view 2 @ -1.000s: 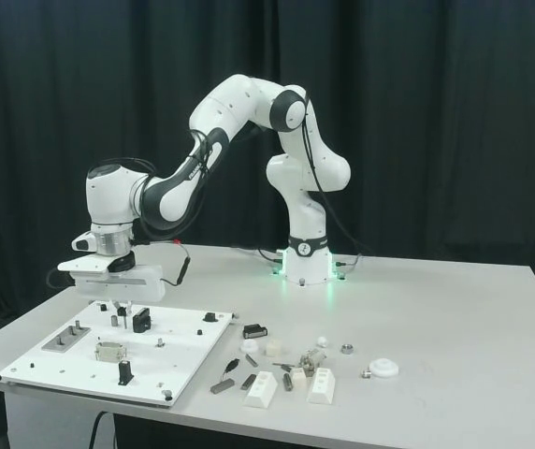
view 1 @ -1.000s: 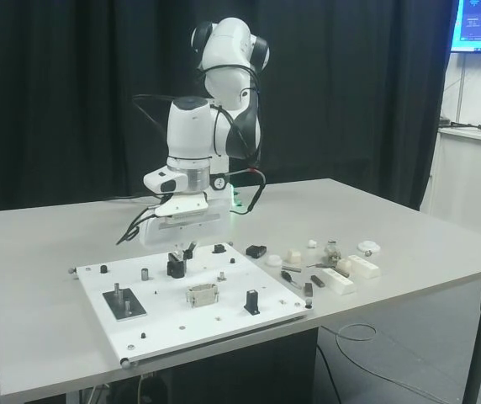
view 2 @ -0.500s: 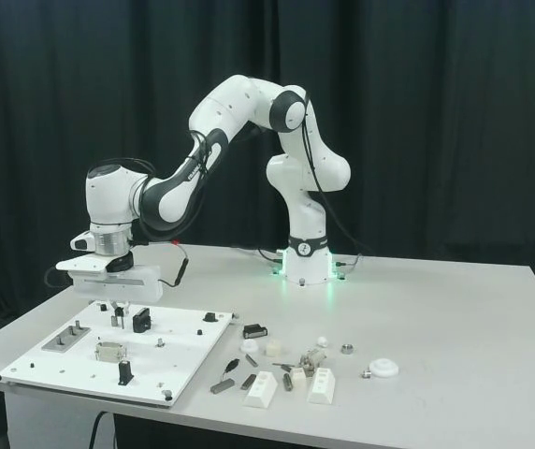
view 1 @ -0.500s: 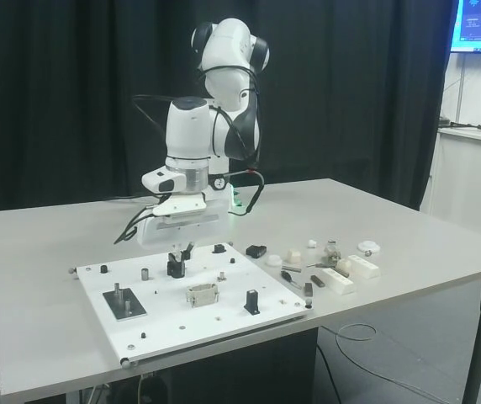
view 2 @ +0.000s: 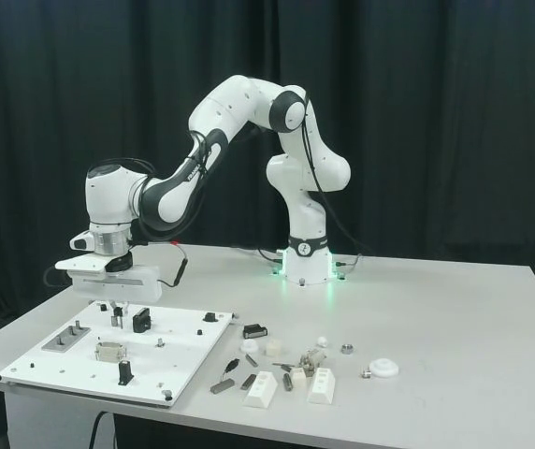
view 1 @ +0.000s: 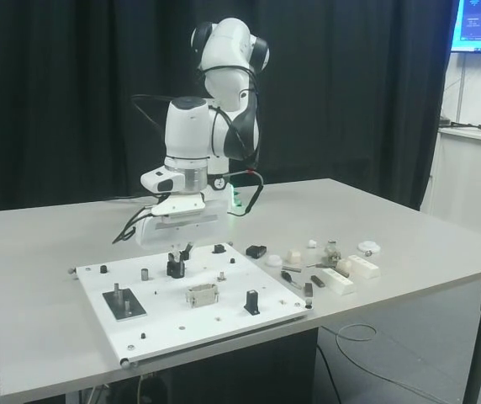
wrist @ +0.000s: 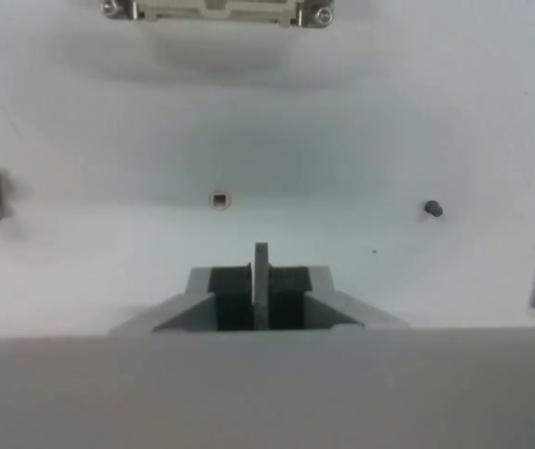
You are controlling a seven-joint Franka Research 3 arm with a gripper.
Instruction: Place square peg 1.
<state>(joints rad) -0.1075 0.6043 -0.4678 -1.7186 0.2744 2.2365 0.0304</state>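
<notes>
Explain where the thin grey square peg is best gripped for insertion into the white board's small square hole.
Grip its upper part on two opposite flat sides, from above. The gripper holds the thin grey square peg so now: flat faces sit against the pads, and the lower end is free to enter the small square hole in the white board.

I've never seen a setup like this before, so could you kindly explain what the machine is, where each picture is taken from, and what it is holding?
It is a white robot arm bolted to a grey table. Two pictures come from cameras standing in the room; the third looks down from the arm's wrist. The gripper hangs above a white board fitted with small parts, and its two fingers are shut on a thin grey peg. A small square hole shows in the board just beyond it. Loose small parts lie beside the board.
</notes>
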